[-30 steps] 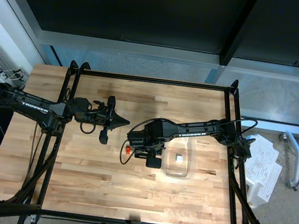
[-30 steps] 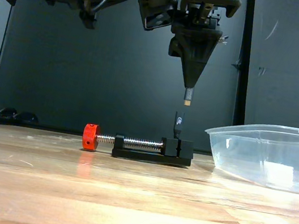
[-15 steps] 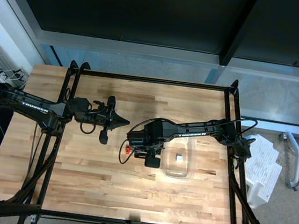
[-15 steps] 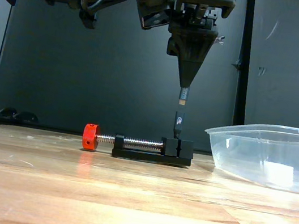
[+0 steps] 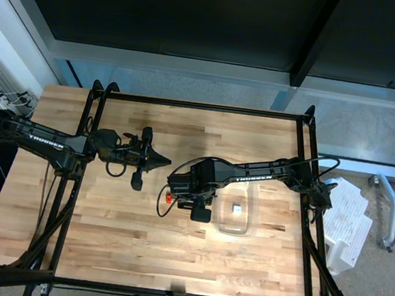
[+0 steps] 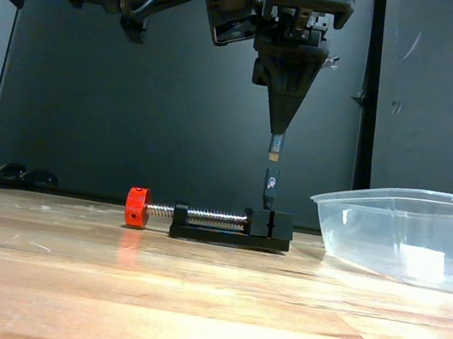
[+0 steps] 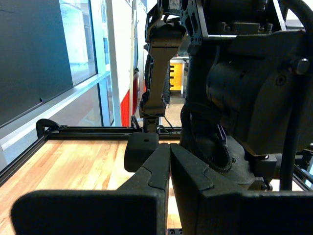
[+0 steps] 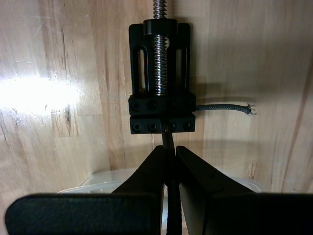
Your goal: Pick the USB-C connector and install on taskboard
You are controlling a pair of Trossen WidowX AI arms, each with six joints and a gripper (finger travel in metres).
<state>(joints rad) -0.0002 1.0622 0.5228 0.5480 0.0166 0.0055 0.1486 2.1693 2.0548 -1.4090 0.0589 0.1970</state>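
The taskboard (image 6: 230, 223) is a small black vise with an orange-red knob (image 6: 137, 207), lying on the wooden table; it also shows as the taskboard (image 8: 161, 100). A short dark socket piece (image 6: 270, 185) stands upright in its right end. My right gripper (image 6: 277, 135) points straight down above it, shut on the USB-C connector (image 6: 275, 148). The connector's tip hangs a small gap above the socket piece and in line with it. In the high view my right gripper (image 5: 192, 203) covers most of the block. My left gripper (image 5: 157, 160) hovers to the left and farther back, shut and empty.
A clear plastic tray (image 6: 407, 235) sits just right of the vise, holding a small white square piece (image 5: 236, 208). A frayed braided cable end (image 8: 225, 108) sticks out of the vise's side. A black frame rail (image 5: 202, 106) borders the table.
My right gripper has shifted slightly left and a little lower with the connector, bringing its tip over the upright socket piece. The left arm has not moved.
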